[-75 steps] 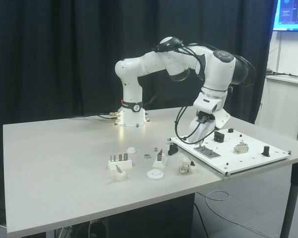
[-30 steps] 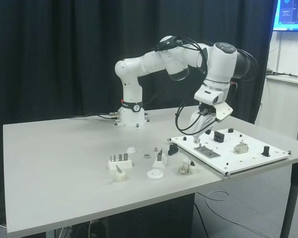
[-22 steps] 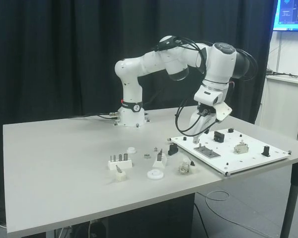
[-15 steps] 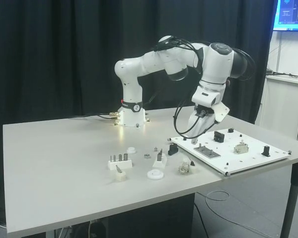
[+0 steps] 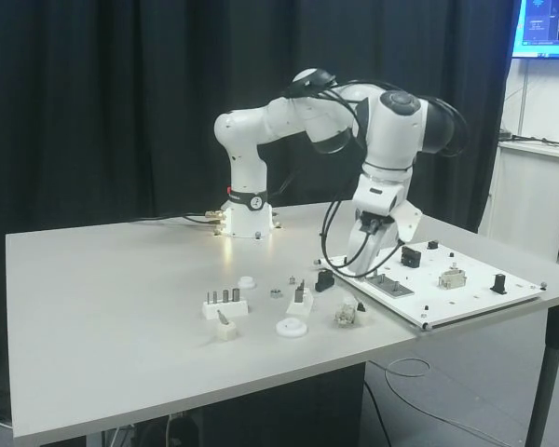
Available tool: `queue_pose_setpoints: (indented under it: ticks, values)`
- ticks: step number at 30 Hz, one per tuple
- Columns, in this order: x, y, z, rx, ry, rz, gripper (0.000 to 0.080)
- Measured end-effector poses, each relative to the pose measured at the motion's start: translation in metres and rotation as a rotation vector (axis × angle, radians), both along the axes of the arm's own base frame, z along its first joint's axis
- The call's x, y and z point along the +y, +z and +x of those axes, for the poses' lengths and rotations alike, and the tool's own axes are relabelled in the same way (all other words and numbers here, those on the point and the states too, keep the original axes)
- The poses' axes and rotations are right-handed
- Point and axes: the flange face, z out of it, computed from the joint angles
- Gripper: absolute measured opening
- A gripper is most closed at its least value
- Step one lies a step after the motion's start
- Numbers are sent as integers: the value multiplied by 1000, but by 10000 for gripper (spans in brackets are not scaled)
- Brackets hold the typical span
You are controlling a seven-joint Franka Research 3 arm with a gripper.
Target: Pick USB.
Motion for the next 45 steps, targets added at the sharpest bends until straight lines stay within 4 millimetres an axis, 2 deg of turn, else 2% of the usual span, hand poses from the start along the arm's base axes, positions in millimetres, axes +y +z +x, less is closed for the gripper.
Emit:
queue_pose_setpoints:
  ticks: [16, 45]
  values:
    - [-7, -38, -2, 42, -6, 50, 800]
    - [-6, -94, -5, 90, -3, 69, 800]
